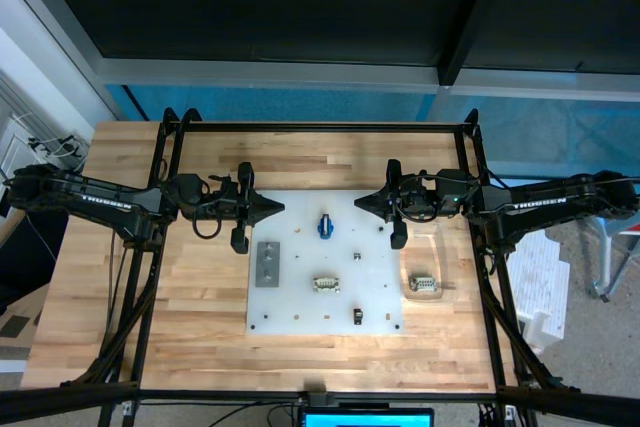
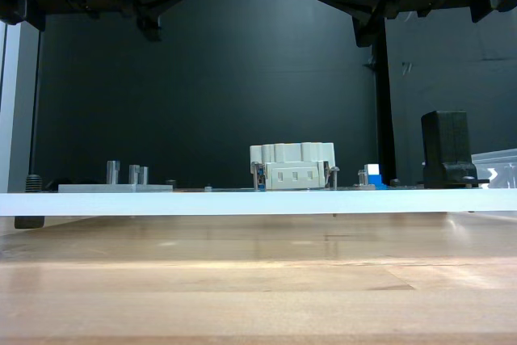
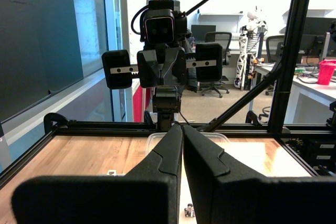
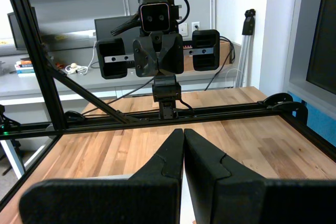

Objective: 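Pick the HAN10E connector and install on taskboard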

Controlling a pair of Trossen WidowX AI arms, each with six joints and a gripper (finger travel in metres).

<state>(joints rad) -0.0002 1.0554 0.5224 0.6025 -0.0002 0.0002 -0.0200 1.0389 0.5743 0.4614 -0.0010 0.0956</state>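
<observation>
HAN10E connector (image 1: 422,284) sits in the clear tray (image 1: 428,252) just right of the taskboard (image 1: 300,312), ready for your pick; left gripper (image 1: 279,206) and right gripper (image 1: 359,199) hover high over its far edge, pinched closed, empty

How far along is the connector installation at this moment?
Done: nothing evident; the HAN10E connector lies in the clear tray beside the taskboard. In hand: nothing; left gripper and right gripper hover shut above the board's far edge. Left: pick, carry, install, probably onto the similar part.
</observation>
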